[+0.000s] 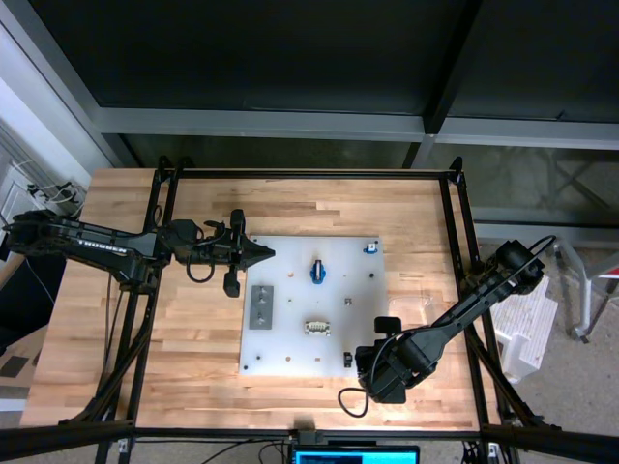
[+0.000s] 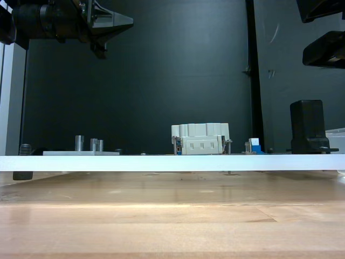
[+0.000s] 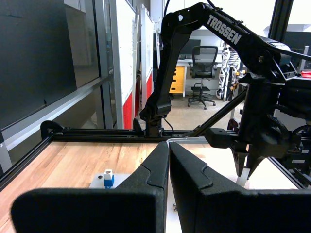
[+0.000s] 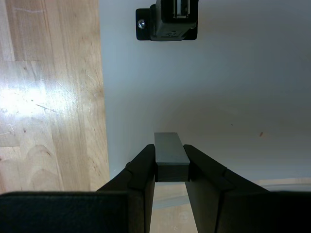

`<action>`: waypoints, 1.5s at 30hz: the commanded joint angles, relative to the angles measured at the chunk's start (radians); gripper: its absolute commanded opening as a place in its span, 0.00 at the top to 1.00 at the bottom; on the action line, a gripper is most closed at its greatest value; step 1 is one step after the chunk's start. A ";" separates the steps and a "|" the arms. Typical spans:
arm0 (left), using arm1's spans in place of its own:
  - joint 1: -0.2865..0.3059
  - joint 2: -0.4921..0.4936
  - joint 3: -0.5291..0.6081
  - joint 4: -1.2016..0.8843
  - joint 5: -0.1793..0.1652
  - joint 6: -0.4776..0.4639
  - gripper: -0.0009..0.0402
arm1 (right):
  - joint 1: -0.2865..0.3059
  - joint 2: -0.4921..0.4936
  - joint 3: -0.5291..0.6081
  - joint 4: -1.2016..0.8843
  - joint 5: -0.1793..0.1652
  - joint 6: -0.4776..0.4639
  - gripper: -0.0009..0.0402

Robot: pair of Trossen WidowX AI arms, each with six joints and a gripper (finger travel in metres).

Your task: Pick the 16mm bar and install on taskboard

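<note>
R gripper (image 4: 170, 148) is clamped on the 16mm bar (image 4: 170, 159). The bar is a short grey piece pinched betw. both fingertips, its end poking out past them. It hangs over the white taskboard (image 4: 218, 87), near the edge where the plate meets the wood table (image 4: 48, 97). In the high view this gripper (image 1: 372, 365) is over the board's near right corner, just beside a black connector (image 1: 348, 360). Whether the bar touches the plate: can't tell.

L gripper (image 1: 259, 253) points inward over the board's far left edge. In the low view (image 2: 116, 21) it is well above the plate. Its fingers (image 3: 150, 170) are pressed together w/ nothing betw. them.

Writing: "TROSSEN" in white on the L arm (image 1: 102, 246). Same word on the R arm (image 3: 224, 29), seen from the L wrist cam.

Holders: a grey block (image 1: 262, 306) lies on the board's left side. Small metal pegs (image 2: 79, 143) stand upright on it.

Other items on the plate:
- a blue knob (image 1: 318, 271) toward the far middle
- a white multi-pin connector (image 1: 316, 330) near the centre
- a small blue-and-white connector (image 1: 368, 248) at the far right corner

In the low view the black connector (image 2: 307, 127) is the tallest item on the plate. A black frame rail (image 1: 462, 242) runs along the table's right side, w/ the R arm reaching in across it.
</note>
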 commanded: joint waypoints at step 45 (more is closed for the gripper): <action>0.000 0.000 0.000 0.000 0.000 0.000 0.98 | -0.002 -0.008 -0.072 0.085 0.002 0.005 0.85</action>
